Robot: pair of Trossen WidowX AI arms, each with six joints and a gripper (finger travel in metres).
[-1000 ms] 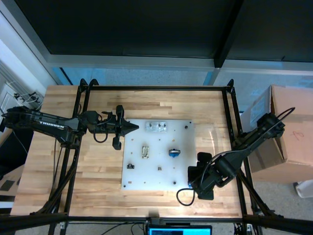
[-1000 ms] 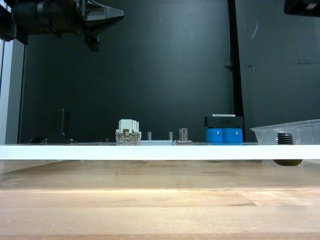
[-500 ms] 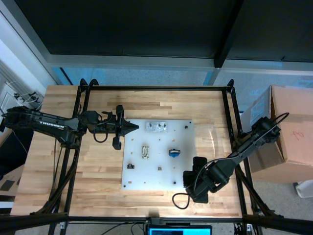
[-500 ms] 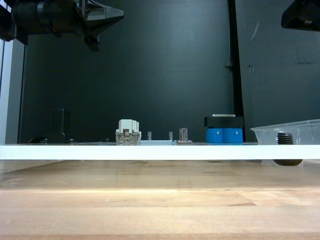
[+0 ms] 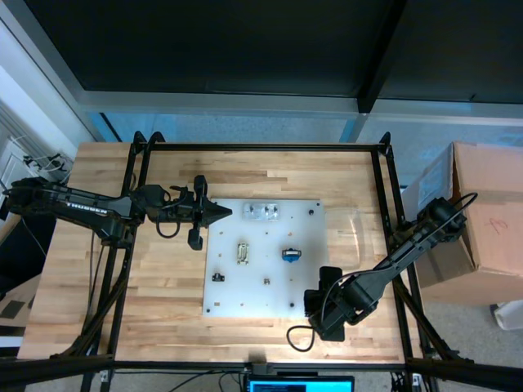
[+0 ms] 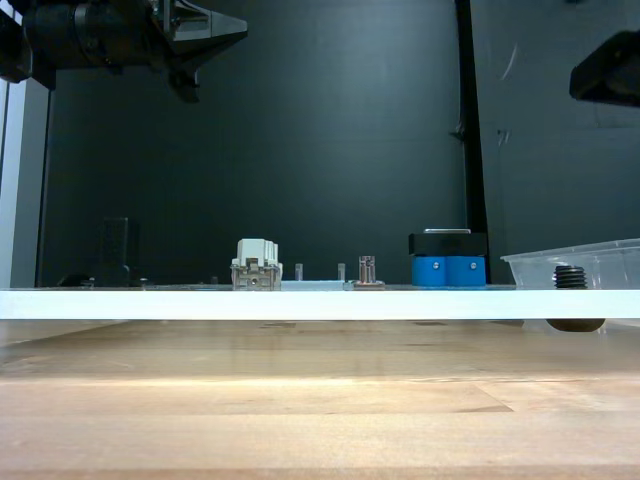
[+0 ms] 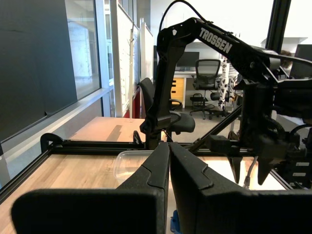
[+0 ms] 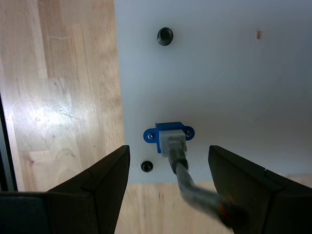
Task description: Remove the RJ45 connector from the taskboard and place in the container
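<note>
Only the right wrist view shows the small pale RJ45 connector point(image 8: 174, 142) seated in its blue bracket point(image 8: 151, 135) on the smooth white taskboard point(image 8: 219, 73), framed by the right gripper point(image 8: 168, 151) and its wide-spread jaws above, while the left gripper point(image 5: 222, 212), jaws pressed together and empty, hangs high over the board's left edge and the wooden worktop point(image 5: 106, 278).

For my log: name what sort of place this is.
Likely a robotics lab: office chairs beyond the raised left end effector, white taskboard on a wooden table, right end effector above the board's seated RJ45 connector.
</note>
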